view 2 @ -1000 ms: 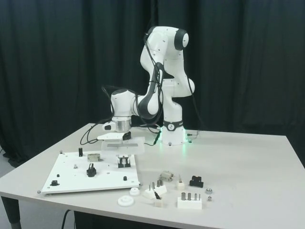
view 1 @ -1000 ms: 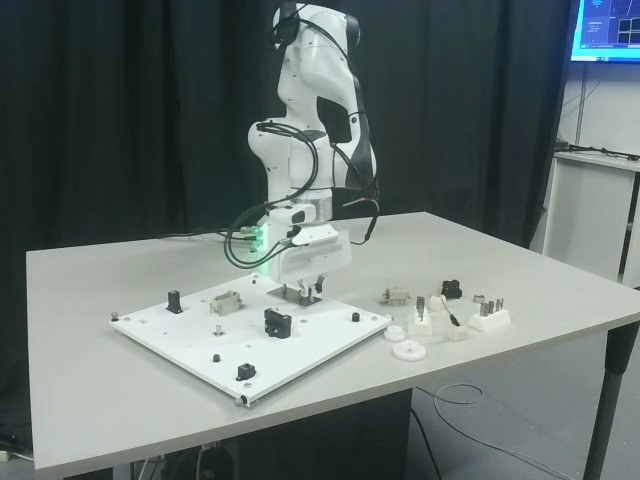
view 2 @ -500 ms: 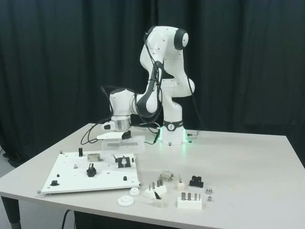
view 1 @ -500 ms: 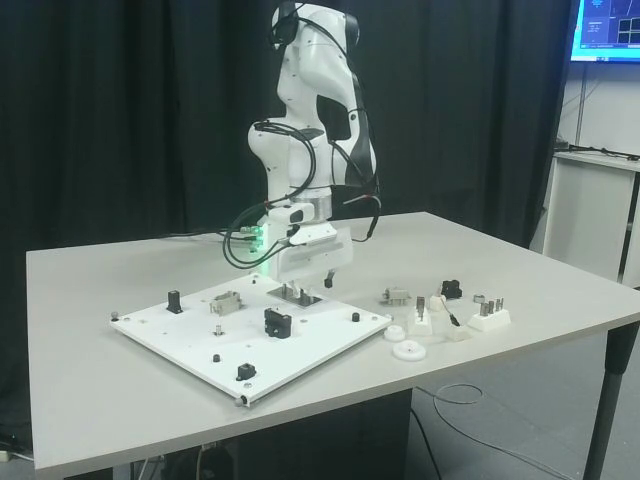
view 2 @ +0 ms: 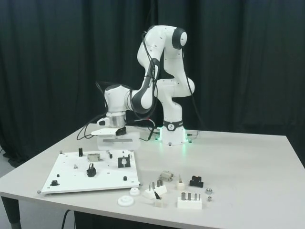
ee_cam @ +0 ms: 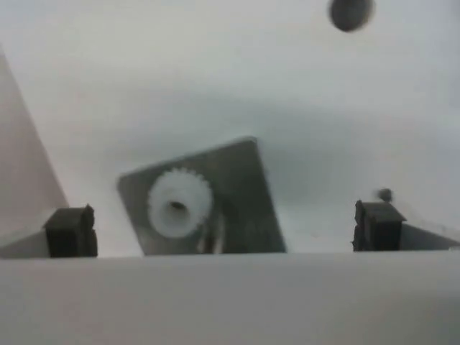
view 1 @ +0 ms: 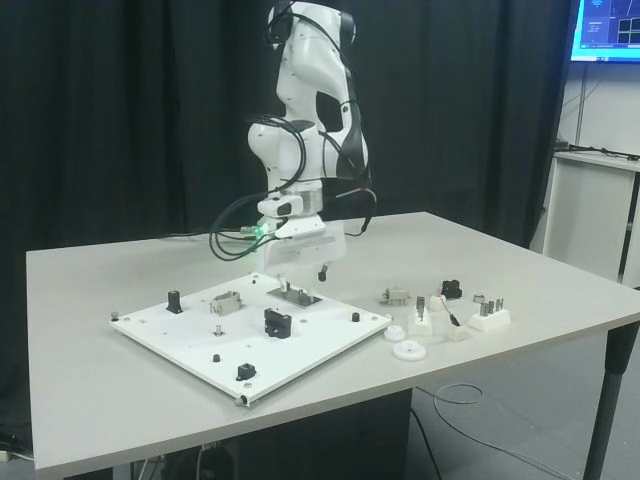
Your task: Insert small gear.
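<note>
In the wrist view the small white gear (ee_cam: 178,203) sits on a peg of the grey metal plate (ee_cam: 215,180). My gripper (ee_cam: 224,228) is open, its black fingertips (ee_cam: 70,231) wide apart on either side of the plate and touching nothing. In the room views the gripper (view 1: 300,273) (view 2: 119,154) hangs a short way above the plate (view 1: 295,293) (view 2: 123,162), which is mounted on the white board (view 1: 320,335) (view 2: 71,183).
The board also carries several black and grey fixtures (view 1: 275,323). Beside the board lie a large white gear (view 1: 408,351) (view 2: 126,202), a smaller gear (view 1: 394,334) and several small parts and holders (view 1: 488,312) (view 2: 189,200). A cable hangs at the table's front edge.
The gripper was low over the metal plate. It has risen and shifted back from the plate, empty, and the gear stays on the plate.
</note>
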Robot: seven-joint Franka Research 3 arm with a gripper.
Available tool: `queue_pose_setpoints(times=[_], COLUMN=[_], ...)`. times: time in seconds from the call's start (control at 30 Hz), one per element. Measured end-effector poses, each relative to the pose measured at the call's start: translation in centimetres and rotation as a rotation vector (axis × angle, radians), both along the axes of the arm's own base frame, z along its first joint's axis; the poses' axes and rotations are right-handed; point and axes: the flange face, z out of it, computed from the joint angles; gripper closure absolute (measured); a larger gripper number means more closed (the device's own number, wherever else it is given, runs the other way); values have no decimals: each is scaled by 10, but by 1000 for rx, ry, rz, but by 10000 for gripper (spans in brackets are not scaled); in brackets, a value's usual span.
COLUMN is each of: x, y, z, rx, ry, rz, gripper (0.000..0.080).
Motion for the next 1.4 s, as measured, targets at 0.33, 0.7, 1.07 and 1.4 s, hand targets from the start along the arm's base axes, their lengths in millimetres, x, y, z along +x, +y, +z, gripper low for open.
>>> queue_pose_setpoints(times=[0.33, 0.7, 1.07, 1.4], x=[-1, -1, -1, -1], y=[-12, -16, -20, -22], z=[6, 8, 4, -3], rx=[-7, -19, -35, -54], ry=[32, 39, 41, 46], rz=[-54, -147, -186, -196], gripper=[3, 3, 3, 3])
